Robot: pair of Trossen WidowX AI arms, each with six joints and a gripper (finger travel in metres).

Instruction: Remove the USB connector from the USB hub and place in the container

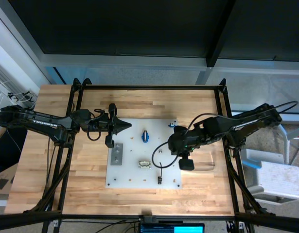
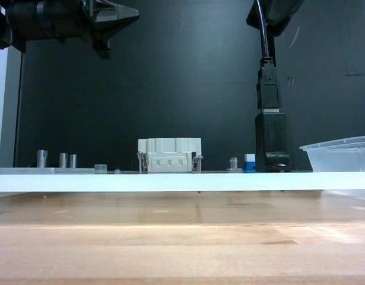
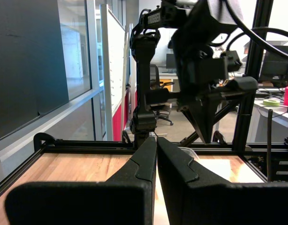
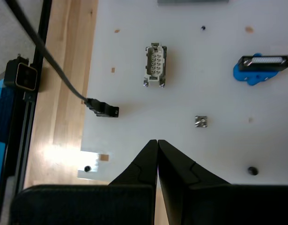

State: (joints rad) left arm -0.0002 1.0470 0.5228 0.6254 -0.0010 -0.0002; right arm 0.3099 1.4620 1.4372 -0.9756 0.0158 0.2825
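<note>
The USB connector (image 2: 270,89) stands upright, seated in the USB hub (image 2: 271,142), its thin black cable climbing straight out of the low view. The hub sits on the near edge of the white board (image 1: 130,174), with the beige multi-pin connector (image 4: 154,64) farther along the board and the blue plug (image 4: 261,68) beyond that. The container (image 2: 342,155) waits just off the board's right side; whether its wall touches the board is hard to tell. The right gripper (image 4: 157,145) hovers high over the board, fingers pressed together on nothing, clear of the connector. Over at the board's far left edge, the left gripper (image 3: 156,145) hangs in the air pointing inward, fingers pressed together too.
</note>
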